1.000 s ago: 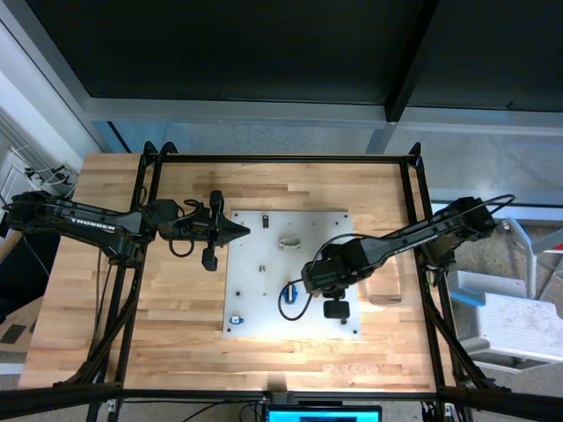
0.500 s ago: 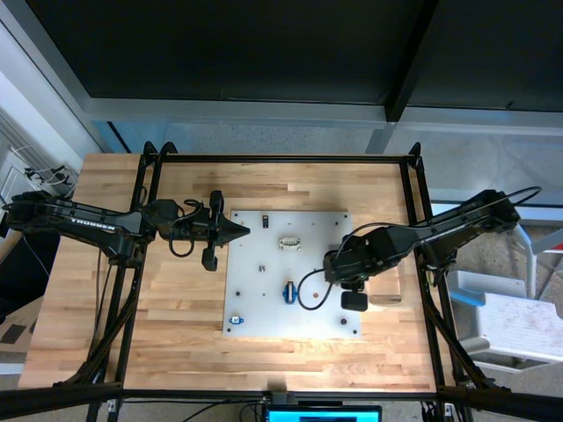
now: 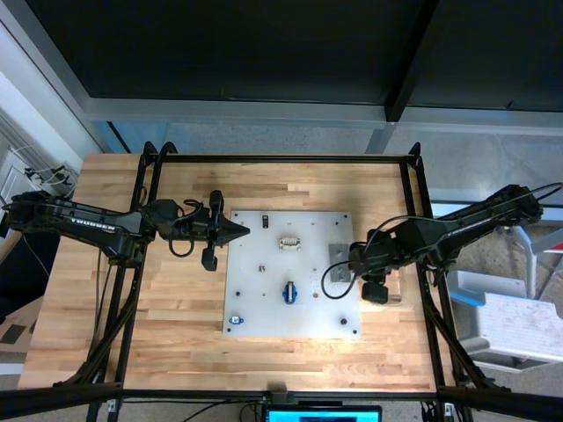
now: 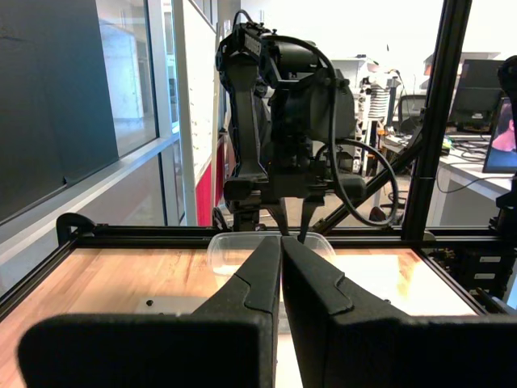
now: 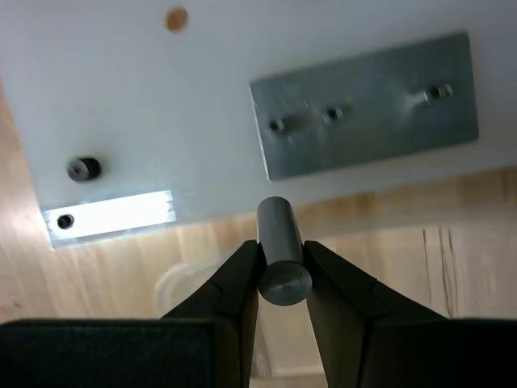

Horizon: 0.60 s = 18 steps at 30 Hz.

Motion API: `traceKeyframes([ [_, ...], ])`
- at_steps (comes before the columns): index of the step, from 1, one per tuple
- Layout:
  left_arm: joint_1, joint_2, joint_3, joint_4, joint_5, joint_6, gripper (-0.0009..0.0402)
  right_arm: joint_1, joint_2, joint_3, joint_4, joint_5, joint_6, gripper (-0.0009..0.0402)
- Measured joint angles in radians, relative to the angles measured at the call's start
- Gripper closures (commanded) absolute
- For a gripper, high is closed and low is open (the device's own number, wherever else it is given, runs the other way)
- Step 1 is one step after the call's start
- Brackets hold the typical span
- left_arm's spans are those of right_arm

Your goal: Pick the 16mm cylinder and place it in the container

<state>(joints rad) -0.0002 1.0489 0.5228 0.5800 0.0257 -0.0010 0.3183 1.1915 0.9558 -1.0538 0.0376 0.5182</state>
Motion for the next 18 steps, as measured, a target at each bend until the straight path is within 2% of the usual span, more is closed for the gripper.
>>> traceKeyframes([
  [5, 0.000, 0.000, 0.000, 0.000, 0.000, 0.000, 0.0393, 0.000, -0.061, -0.050, 0.001, 0.001, 0.013, 0.0352],
  [12, 0.000, 0.000, 0.000, 0.000, 0.000, 0.000, 0.0393, 0.000, -0.135, -0.112, -0.003, 0.032, 0.082, 0.0352],
  [18, 0.000, 0.000, 0.000, 0.000, 0.000, 0.000, 0.0393, 0.000, -0.174, -0.153, -0.008, 0.137, 0.220, 0.0352],
])
